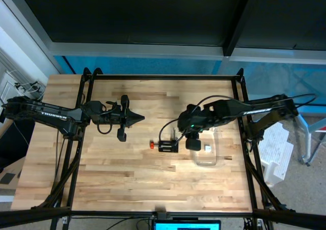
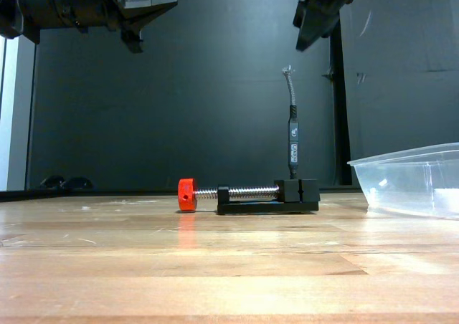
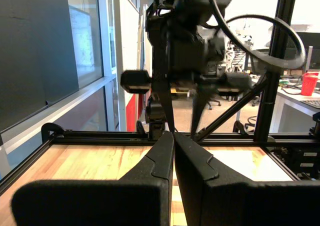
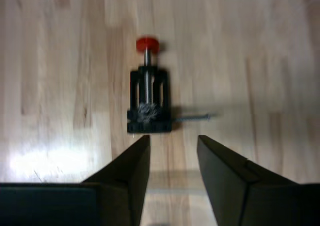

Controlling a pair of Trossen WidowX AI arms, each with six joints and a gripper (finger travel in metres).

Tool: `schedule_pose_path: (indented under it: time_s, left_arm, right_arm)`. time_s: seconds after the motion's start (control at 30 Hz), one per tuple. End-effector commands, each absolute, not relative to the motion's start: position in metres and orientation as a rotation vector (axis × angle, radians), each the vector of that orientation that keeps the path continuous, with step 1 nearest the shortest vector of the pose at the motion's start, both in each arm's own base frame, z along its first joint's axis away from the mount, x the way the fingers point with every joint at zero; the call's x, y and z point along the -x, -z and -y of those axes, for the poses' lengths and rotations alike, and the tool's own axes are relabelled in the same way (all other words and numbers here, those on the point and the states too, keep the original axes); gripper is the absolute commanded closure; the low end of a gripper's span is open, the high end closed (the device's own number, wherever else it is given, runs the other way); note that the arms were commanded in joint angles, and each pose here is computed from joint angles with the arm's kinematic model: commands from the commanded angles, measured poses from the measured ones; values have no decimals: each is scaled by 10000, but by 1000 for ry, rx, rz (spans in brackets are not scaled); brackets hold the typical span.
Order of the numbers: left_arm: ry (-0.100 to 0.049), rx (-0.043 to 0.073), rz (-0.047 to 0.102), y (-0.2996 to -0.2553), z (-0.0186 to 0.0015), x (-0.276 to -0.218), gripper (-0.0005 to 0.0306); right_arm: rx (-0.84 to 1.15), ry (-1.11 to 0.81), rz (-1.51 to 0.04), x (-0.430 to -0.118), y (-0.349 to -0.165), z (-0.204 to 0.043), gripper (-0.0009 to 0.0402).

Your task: Pick the usb-c connector and install on the hub

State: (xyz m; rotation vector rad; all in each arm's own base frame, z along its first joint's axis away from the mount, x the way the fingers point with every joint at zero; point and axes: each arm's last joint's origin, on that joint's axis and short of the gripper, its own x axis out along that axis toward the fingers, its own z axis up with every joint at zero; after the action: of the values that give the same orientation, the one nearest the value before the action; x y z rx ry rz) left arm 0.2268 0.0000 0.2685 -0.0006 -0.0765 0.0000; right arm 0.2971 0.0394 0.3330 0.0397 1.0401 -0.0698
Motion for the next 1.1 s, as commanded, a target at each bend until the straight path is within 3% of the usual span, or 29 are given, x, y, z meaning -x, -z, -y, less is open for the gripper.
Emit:
schedule_pose_path:
  time_s: [0.03,0.17,0.6,1.1]
  left_arm:
    - [0,0,77,-2686,0,-2268,300]
    - [0,0,77,-2686,0,-2268,300]
    - [0,0,77,-2686,0,-2268,300]
    - [0,0,77,-2686,0,-2268,300]
  right_arm:
    - [-47,65,-956,-2850,-3330,-333,333]
    - [-53,58,-832,-2681,-3283,-241,396]
    - [-61,45,-348,-2302,-3133,-24,394]
    - [-39,50,-14,-2105,-2852,11,393]
